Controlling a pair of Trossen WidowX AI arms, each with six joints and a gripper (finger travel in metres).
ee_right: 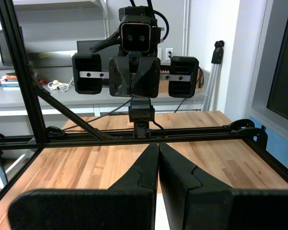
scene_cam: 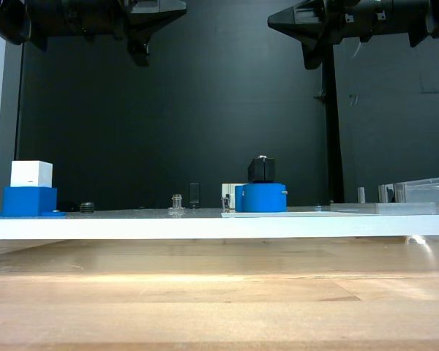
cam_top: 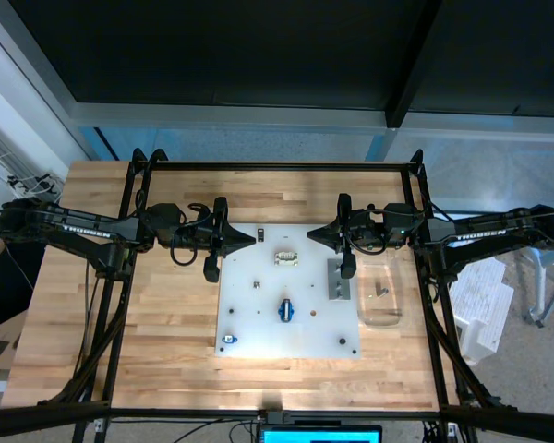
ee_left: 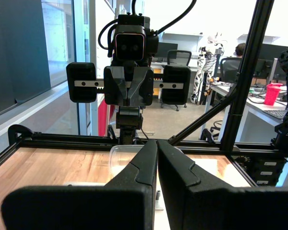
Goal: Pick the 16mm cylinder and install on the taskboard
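The white taskboard lies in the middle of the wooden table, and its near edge runs across the low view. A tiny silver peg, the 16mm cylinder, lies inside the clear tray to the right of the board. My left gripper hovers high over the board's far left corner, shut and holding nothing. Facing it from the right is my right gripper, also shut and empty. In the wrist views both pairs of fingers, left and right, are pressed together.
On the board stand a blue fitting, a grey metal block, a beige connector and a white cube on a blue base. A black frame surrounds the table.
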